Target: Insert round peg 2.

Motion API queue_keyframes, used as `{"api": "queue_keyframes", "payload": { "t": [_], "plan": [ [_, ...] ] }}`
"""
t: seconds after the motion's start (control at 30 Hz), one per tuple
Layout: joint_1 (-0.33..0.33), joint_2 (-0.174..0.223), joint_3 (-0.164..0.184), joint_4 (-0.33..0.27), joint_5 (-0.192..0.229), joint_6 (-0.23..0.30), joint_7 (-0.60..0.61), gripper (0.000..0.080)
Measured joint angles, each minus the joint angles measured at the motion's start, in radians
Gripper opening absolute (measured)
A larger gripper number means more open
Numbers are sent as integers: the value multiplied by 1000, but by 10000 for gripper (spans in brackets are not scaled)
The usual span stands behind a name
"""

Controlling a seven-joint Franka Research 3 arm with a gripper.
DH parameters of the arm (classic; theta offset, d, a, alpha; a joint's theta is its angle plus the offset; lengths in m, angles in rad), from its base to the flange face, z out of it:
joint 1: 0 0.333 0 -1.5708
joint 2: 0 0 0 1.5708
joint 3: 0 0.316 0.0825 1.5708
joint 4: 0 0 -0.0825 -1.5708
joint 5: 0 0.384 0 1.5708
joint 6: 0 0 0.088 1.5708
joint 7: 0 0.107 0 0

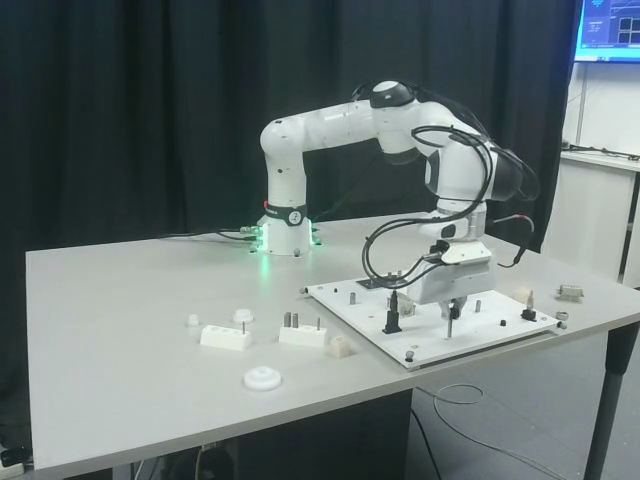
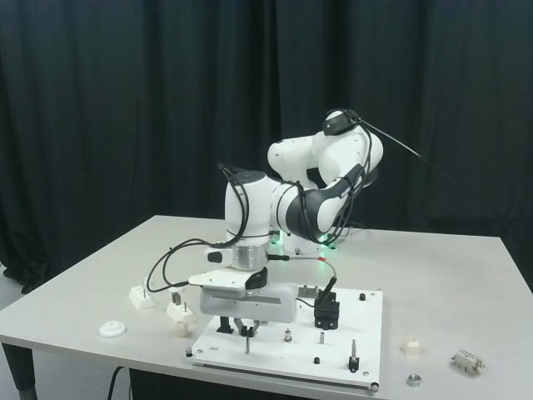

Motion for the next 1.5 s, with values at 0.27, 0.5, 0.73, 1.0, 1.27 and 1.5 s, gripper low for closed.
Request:
{"api": "queue_keyframes", "payload": {
  "t": [0.27, 0.5, 0.73, 1.0, 1.27, 1.5],
  "plan": [
    [-1, 0, 3, 1, 0, 0, 3, 59],
    [-4, 0, 7, 1, 0, 2, 4, 59],
    [-14, 0, 13, 5, 0, 9, 4, 59],
    [-17, 0, 14, 7, 0, 9, 4, 59],
    [-17, 0, 14, 7, 0, 8, 4, 59],
    [-16, -1, 14, 7, -2, 3, 4, 59]
  ]
}}
